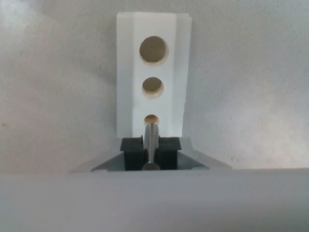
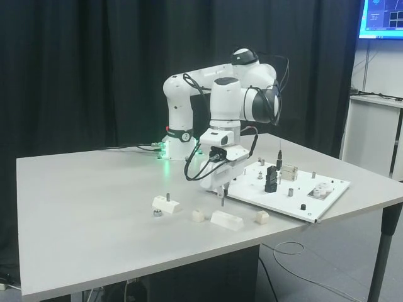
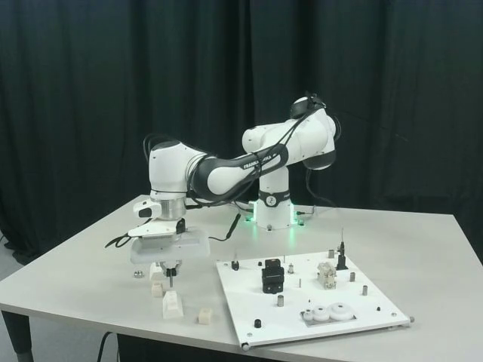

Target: Insert round peg 2.

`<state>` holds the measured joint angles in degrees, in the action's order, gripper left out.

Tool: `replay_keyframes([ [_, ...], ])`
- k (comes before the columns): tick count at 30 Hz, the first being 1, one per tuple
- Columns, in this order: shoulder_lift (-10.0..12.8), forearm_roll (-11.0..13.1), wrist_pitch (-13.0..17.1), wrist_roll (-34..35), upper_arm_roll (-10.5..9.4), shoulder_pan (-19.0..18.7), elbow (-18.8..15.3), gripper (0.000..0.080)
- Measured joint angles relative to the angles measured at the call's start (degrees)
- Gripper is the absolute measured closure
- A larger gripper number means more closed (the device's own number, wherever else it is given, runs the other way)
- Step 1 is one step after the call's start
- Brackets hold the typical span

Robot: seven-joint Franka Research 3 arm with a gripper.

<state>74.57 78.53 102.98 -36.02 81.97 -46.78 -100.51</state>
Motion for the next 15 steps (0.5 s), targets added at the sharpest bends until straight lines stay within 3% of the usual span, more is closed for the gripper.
replay_keyframes([
  [15, 0.0, 0.0, 0.6, 0.0, -0.32, 0.0, 0.0, 0.0741],
])
